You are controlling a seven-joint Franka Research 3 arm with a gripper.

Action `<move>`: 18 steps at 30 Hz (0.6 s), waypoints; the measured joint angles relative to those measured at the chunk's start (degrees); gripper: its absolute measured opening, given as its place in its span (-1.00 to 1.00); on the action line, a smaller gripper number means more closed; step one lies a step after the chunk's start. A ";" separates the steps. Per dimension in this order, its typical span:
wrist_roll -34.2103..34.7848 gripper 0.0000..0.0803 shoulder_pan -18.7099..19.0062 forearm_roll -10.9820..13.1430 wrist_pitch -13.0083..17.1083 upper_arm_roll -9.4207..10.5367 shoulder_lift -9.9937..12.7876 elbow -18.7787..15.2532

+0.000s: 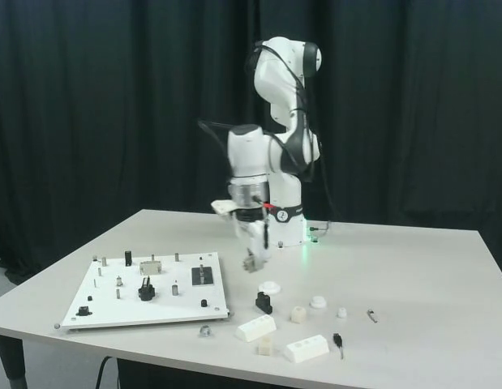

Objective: Place waterproof.

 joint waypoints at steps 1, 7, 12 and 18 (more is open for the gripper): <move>1.04 -0.22 0.75 -0.11 0.08 0.05 0.07 0.00; 7.19 -0.22 5.19 -0.87 1.91 0.25 0.95 0.00; 11.00 -0.22 8.41 -0.89 5.10 0.50 2.57 0.20; 14.53 -0.22 10.99 -0.86 8.65 1.30 5.33 1.36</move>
